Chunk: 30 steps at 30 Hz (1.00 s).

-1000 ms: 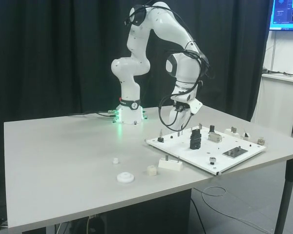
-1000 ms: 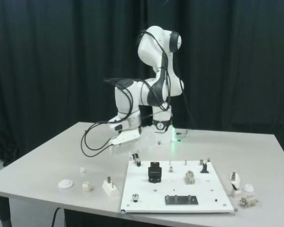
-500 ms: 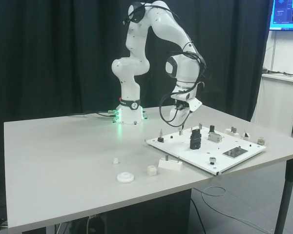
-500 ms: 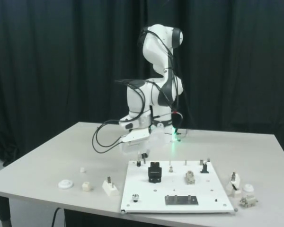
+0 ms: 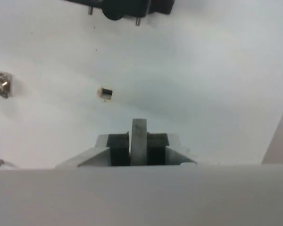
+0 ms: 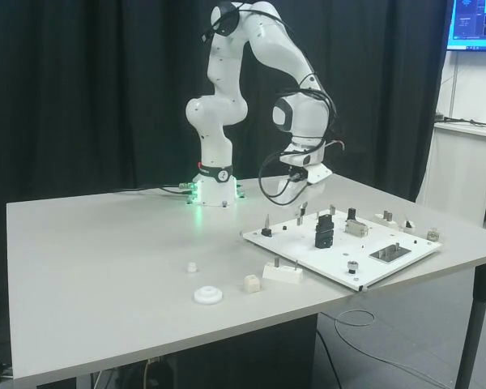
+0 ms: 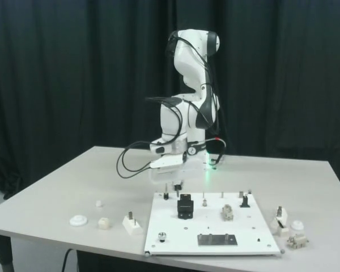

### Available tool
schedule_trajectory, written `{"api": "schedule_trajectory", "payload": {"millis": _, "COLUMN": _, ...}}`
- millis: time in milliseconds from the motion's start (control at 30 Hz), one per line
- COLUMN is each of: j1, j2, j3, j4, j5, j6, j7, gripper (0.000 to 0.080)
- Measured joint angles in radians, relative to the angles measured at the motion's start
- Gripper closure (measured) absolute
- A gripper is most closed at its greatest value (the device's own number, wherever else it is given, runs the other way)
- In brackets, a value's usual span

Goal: Insert square peg 2.

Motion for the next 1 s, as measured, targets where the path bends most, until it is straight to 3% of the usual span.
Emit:
{"api": "schedule_trajectory", "payload": {"millis": 367, "j1": 0.018, "j2": -0.009, "j3": 0.000, "j4": -0.025, "j5": -0.023, "j6": 0.032, "j7": 0.126, "gripper": 0.0728}}
{"api": "schedule_trajectory", "payload": {"millis": 1000, "j1": 0.048, "j2": -0.027, "j3": 0.006, "j4": -0.113, "j5": -0.023, "j6": 0.168, "j7": 0.199, "gripper": 0.0728}}
